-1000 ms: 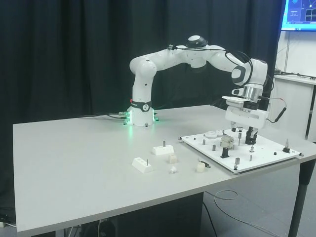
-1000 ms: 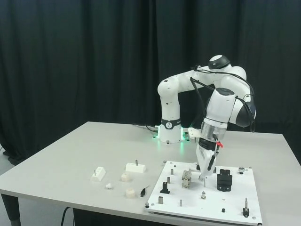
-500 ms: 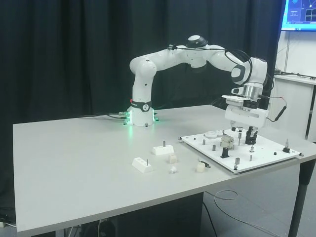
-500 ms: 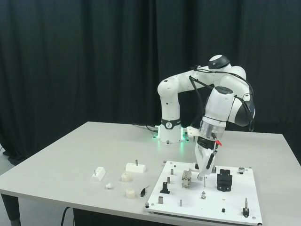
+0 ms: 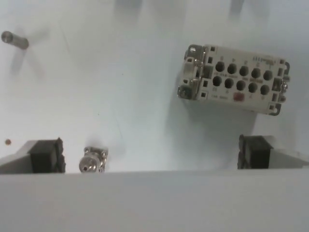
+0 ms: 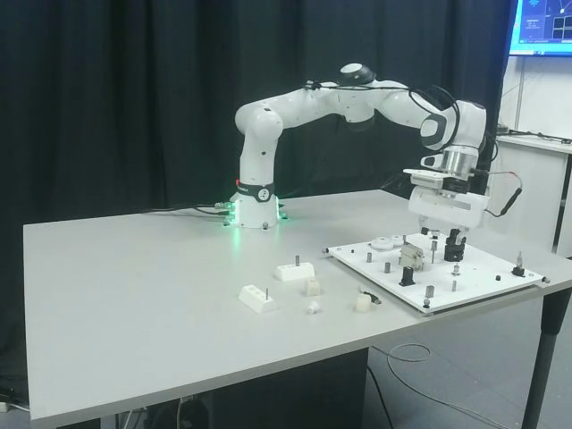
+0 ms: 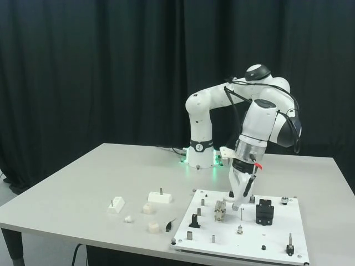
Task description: Insert square peg 1.
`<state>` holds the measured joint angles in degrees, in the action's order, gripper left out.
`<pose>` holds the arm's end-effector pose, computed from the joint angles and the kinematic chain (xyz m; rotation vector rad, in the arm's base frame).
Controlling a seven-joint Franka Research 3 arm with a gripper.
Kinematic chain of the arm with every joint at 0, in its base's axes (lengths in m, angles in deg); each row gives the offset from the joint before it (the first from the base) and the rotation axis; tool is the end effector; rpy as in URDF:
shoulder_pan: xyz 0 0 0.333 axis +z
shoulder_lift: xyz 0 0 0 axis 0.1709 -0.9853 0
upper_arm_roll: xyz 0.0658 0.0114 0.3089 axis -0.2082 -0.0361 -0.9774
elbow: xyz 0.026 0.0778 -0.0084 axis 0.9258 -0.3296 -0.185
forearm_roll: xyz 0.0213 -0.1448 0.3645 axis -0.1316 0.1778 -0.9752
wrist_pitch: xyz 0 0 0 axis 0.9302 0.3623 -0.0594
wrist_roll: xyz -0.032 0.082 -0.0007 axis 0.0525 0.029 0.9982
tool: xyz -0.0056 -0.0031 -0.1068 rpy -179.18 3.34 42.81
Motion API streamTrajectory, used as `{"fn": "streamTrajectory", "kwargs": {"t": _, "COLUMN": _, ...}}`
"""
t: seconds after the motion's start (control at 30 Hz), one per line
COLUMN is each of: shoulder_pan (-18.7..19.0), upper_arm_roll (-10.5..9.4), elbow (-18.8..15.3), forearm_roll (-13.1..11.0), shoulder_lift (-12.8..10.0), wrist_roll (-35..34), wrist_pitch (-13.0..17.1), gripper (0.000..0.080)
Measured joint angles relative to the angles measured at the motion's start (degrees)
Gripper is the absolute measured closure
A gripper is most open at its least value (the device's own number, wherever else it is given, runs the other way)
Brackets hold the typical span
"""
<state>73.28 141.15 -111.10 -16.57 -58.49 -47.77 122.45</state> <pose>0.6024 0.2563 0.2770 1.4505 -2.7111 0.4161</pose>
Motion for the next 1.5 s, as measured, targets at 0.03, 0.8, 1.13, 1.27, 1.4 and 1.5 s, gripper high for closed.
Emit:
{"fn": "streamTrajectory", "kwargs": {"t": 0.03, "shoulder_pan": -0.08, "upper_arm_roll": 0.05, "elbow": 0.10, "forearm_roll": 0.00, "shoulder_lift": 0.00, "wrist_roll": -0.10, "wrist_pitch": -0.09, "gripper": 0.0003}}
{"fn": "streamTrajectory", "kwargs": {"t": 0.8, "shoulder_pan": -3.19, "upper_arm_roll": 0.24, "elbow": 4.04, "forearm_roll": -0.71, "shoulder_lift": 0.04, "wrist_roll": -1.40, "wrist_pitch": -3.79, "gripper": 0.0003}}
{"fn": "streamTrajectory", "kwargs": {"t": 1.13, "shoulder_pan": -5.70, "upper_arm_roll": -1.32, "elbow": 5.77, "forearm_roll": -2.65, "shoulder_lift": 0.03, "wrist_roll": -1.40, "wrist_pitch": -4.23, "gripper": 0.0003}}
{"fn": "streamTrajectory", "kwargs": {"t": 1.27, "shoulder_pan": -6.71, "upper_arm_roll": -2.15, "elbow": 6.45, "forearm_roll": -3.20, "shoulder_lift": 0.03, "wrist_roll": -1.40, "wrist_pitch": -4.23, "gripper": 0.0003}}
{"fn": "streamTrajectory", "kwargs": {"t": 1.4, "shoulder_pan": -7.61, "upper_arm_roll": -2.89, "elbow": 7.14, "forearm_roll": -3.67, "shoulder_lift": 0.03, "wrist_roll": -1.40, "wrist_pitch": -4.35, "gripper": 0.0003}}
{"fn": "streamTrajectory", "kwargs": {"t": 1.5, "shoulder_pan": -8.04, "upper_arm_roll": -3.26, "elbow": 7.53, "forearm_roll": -3.75, "shoulder_lift": 0.03, "wrist_roll": -1.56, "wrist_pitch": -4.59, "gripper": 0.0003}}
